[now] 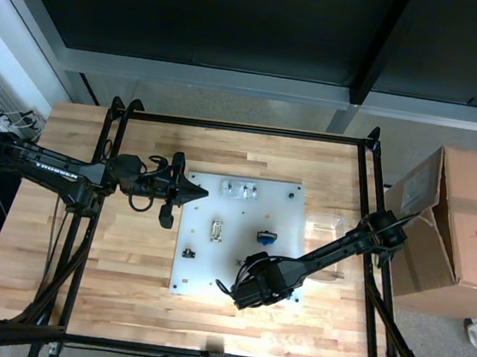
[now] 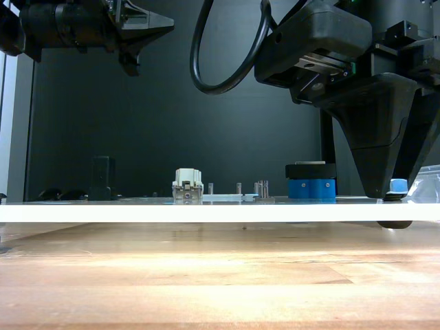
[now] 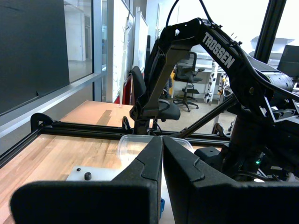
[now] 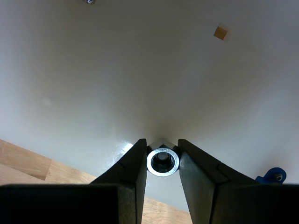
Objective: Pick the M12 nut and place it on its threads and fasten
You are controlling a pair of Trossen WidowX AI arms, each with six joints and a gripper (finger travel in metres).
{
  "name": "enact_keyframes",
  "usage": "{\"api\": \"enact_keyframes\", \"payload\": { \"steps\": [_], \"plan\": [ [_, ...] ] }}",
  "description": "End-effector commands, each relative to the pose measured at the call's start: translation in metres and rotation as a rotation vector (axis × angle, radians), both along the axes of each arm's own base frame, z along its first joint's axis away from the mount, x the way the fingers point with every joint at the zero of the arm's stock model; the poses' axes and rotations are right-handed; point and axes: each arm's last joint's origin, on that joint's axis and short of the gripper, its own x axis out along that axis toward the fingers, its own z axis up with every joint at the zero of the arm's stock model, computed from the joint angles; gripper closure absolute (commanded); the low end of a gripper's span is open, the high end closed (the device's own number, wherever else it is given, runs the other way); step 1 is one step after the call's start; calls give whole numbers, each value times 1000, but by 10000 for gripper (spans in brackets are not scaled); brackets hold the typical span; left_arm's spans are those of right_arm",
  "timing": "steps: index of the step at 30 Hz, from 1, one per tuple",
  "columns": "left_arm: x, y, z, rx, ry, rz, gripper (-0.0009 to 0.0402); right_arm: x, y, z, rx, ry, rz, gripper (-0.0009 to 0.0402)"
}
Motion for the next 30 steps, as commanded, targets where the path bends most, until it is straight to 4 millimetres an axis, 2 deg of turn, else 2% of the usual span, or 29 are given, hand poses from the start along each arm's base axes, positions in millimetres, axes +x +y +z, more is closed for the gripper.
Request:
{"api": "enact_keyframes", "payload": {
  "steps": [1, 20, 25, 30],
  "plan": [
    [0, 0, 0, 0, 0, 0, 393, 0, 1, 0, 7, -3, -10, 375],
    [0, 0, 0, 0, -1, 0, 393, 0, 1, 4, 25, -5, 31, 219],
    [0, 0, 0, 0, 0, 0, 393, 0, 1, 8, 24, -13, 76, 193],
    [0, 0, 0, 0, 0, 0, 393, -2, -1, 21, 29, -43, 115, 184]
  ]
}}
